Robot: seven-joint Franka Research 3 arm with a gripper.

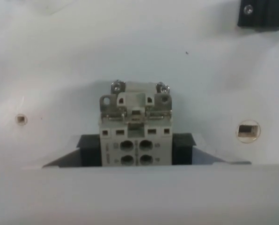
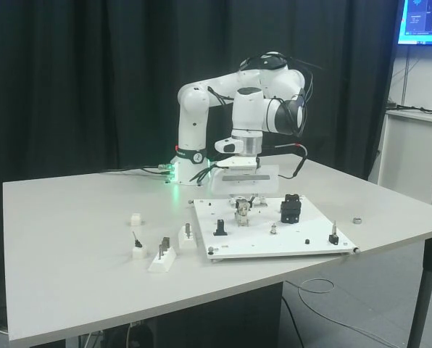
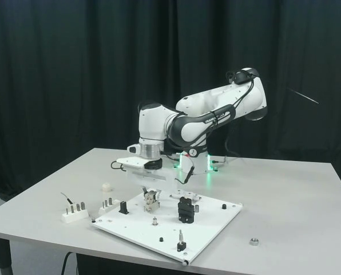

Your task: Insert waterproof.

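Observation:
In the wrist view, the waterproof connector [image 1: 135, 140] is a grey-white block with several round holes in its face and a metal latch with two screws on its far side. My gripper [image 1: 135, 151] is shut on it, with a black pad [image 1: 89, 149] on either side. In both room views the gripper [image 2: 242, 203] [image 3: 151, 193] points straight down and holds the connector [image 2: 243, 214] [image 3: 152, 200] at the surface of the white board [image 2: 303, 243] [image 3: 216, 220]. I cannot tell whether the connector is seated.
A black block [image 2: 291, 209] [image 3: 186, 211] stands on the board beside the connector, along with small black and metal posts [image 2: 219, 228] [image 3: 181, 243]. White holders with pins [image 2: 162, 257] [image 3: 73, 213] and a white cube [image 2: 135, 217] lie off the board. A nut [image 2: 358, 218] [image 3: 253, 241] lies on the table.

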